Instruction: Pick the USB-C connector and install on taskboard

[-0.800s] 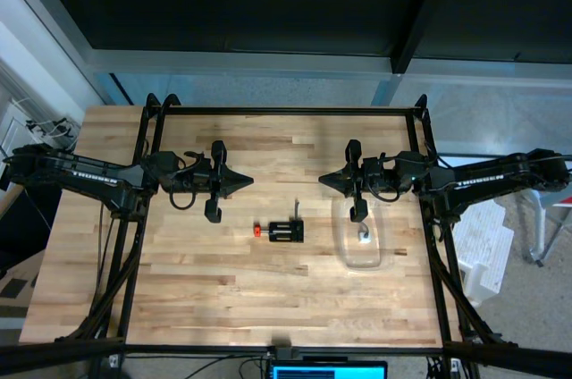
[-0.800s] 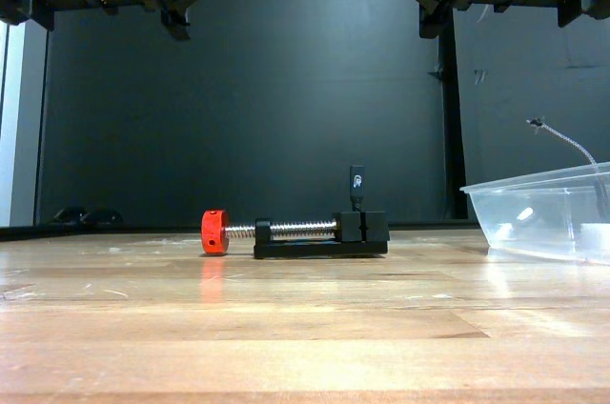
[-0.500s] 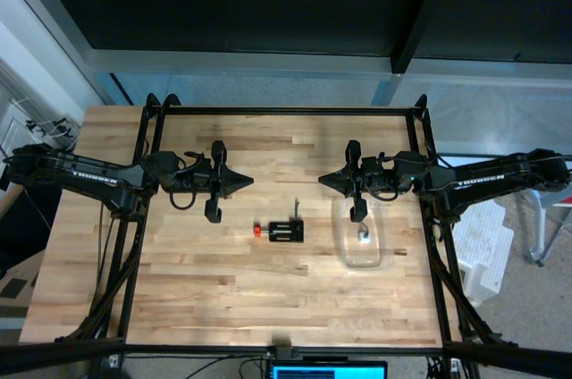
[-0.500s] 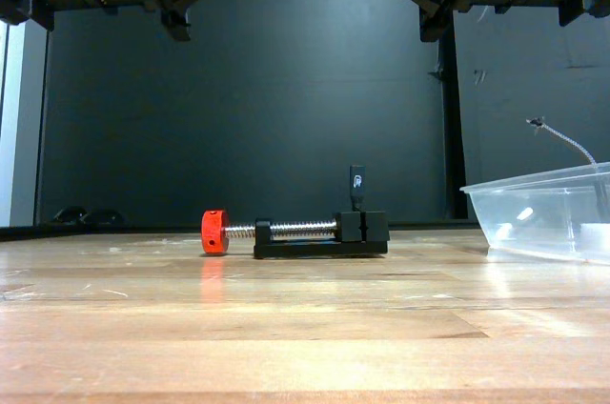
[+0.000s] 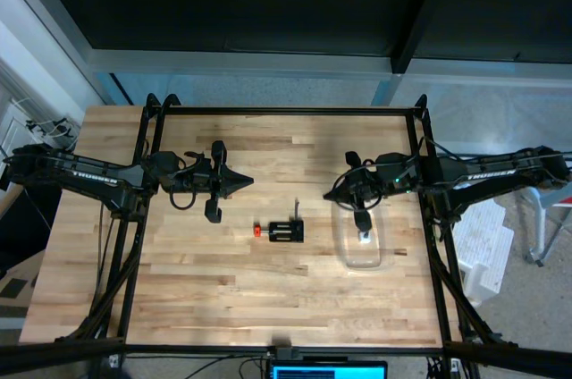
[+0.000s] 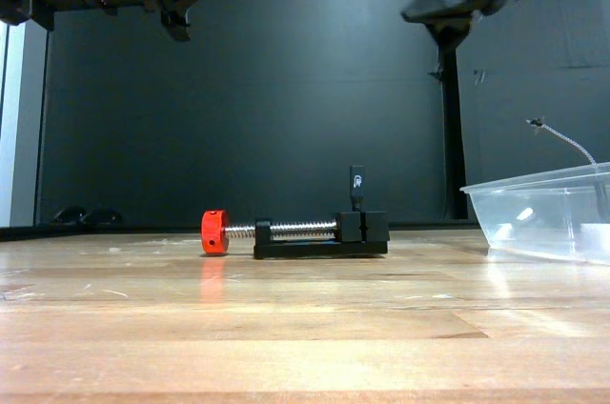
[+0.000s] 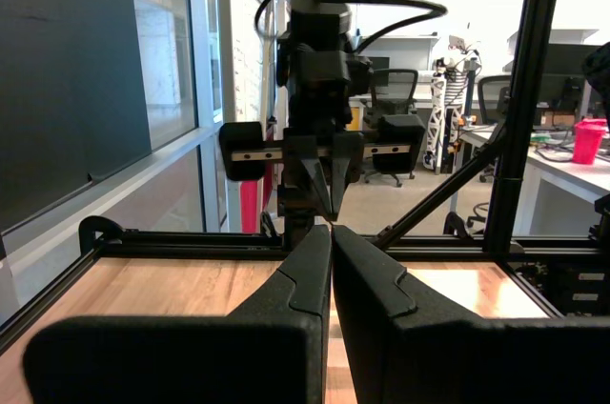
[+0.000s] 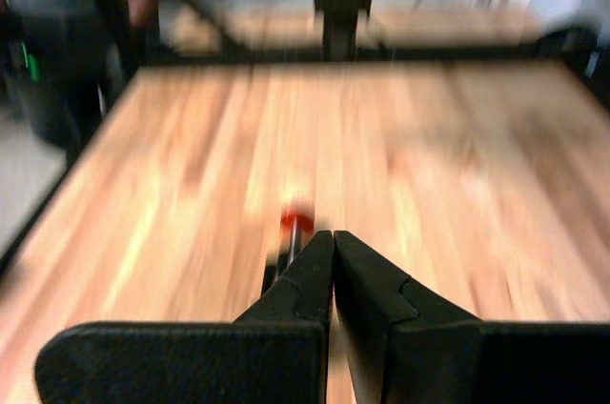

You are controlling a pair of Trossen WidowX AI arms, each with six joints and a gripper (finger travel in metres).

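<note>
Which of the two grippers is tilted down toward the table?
The right gripper, nose-down, high near the clear tray's far end. The left gripper sits level over the table's left half. Both are shut.

Left tool (image 5: 248, 182) closed, level aloft, right tool (image 5: 328, 195) closed, tipped downward

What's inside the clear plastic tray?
One small pale connector with its cable lies in the clear tray; its far end is covered by the right arm. Right gripper, shut, hovers beside it; left gripper, shut, over the table's left.
</note>
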